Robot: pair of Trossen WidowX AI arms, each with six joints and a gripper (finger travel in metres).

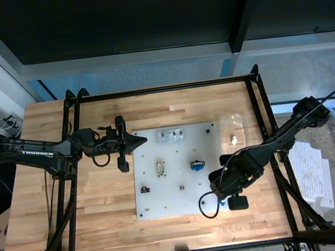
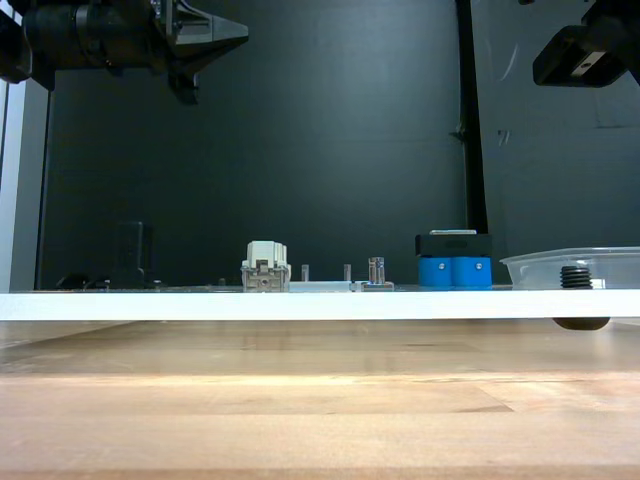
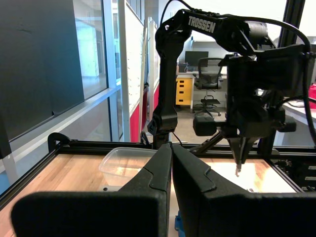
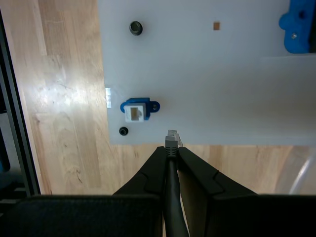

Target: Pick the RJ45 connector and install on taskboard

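One table (image 1: 54,210): pale wood, showing bare at left and near.
Board (image 1: 166,204): lying flat mid-table, white, carrying small silver, blue and black fittings.
Left arm (image 1: 28,152): reaching in from the left, riding high above the table.
Right arm (image 1: 281,137): reaching in from the right, bending down toward the board's near right part.
Tray (image 1: 232,119): clear plastic, sitting just beside the board's far right corner.
Left gripper (image 1: 141,141): hovering over the board's far left edge, fingers pressing together on nothing.
Right gripper (image 4: 171,147): pointing down over the board's right edge, toward the near corner, fingers clamping the RJ45 connector.
Blue jack (image 4: 137,109): sitting on the board by its near right corner, near the held plug but apart from it.
RJ45 connector (image 4: 172,135): whitish, sticking out past the right fingertips, hanging above the board's edge.
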